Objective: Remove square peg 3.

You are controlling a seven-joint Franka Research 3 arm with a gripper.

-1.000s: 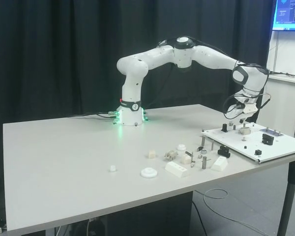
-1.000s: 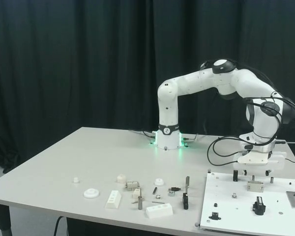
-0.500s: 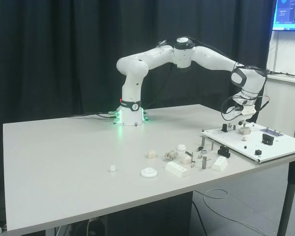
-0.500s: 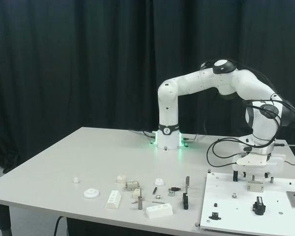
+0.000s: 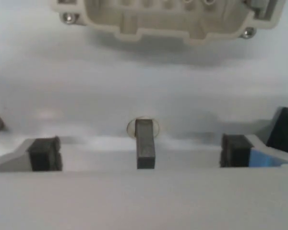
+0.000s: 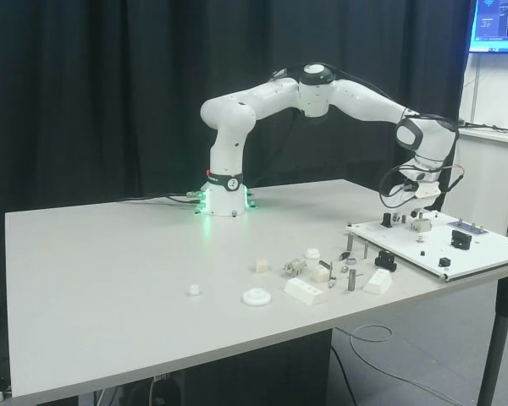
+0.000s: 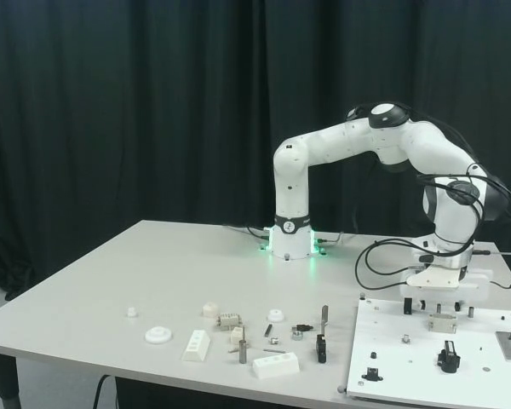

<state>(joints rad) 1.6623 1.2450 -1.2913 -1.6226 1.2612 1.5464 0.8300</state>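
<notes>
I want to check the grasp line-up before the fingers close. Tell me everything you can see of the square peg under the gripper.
The square peg is a short, dark grey bar with flat faces, metal by its look. It stands upright in a round hole in the white board, between the two black fingertips of the gripper, which is open; neither pad touches it. A pale connector housing sits on the board beyond it, apart from it. In the second room view the peg is a thin post right below the gripper.
</notes>
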